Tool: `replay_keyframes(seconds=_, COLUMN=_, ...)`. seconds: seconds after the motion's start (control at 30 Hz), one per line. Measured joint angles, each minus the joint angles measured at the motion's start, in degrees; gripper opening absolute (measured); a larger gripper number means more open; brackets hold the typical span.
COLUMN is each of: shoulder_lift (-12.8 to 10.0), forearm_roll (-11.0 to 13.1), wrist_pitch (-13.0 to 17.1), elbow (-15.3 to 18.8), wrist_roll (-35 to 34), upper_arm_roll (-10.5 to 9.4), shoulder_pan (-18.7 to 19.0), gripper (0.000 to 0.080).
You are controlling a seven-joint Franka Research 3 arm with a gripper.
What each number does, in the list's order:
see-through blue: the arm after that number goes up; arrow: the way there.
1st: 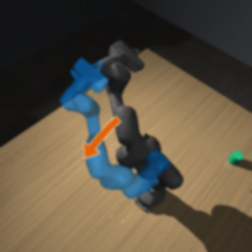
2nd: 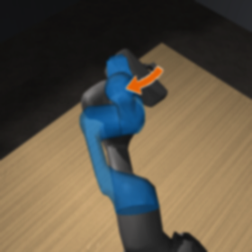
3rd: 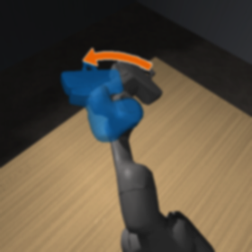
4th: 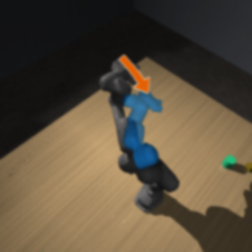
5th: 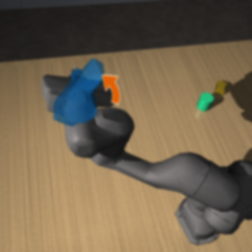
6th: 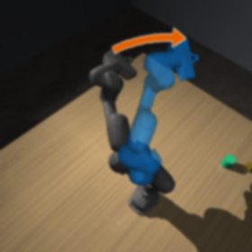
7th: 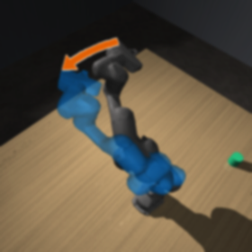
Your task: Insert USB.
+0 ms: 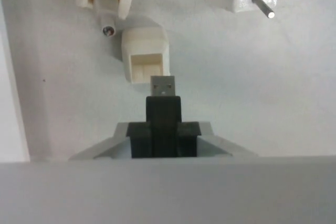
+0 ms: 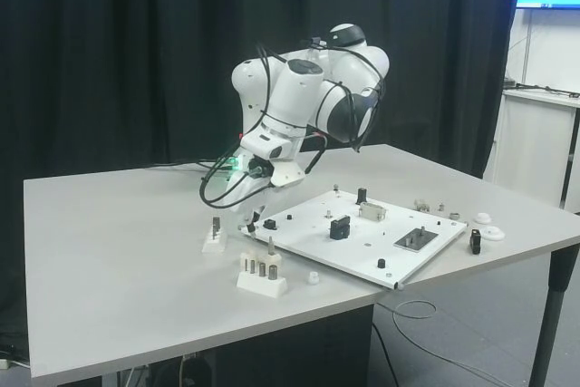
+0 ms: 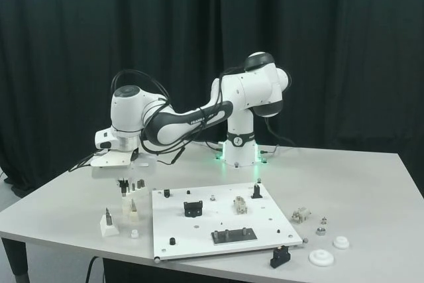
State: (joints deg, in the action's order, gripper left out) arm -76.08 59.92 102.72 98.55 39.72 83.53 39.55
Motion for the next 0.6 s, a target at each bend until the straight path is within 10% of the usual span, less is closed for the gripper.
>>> replay_keyframes(seconds=0.6, shoulder_lift=0.0, forearm_roll=-0.3, wrist_pitch=-0.5, elbow=-0.6, wrist_roll=-1.3, upper_arm_roll=0.07, shoulder_pan=-0.2, gripper=0.0093)
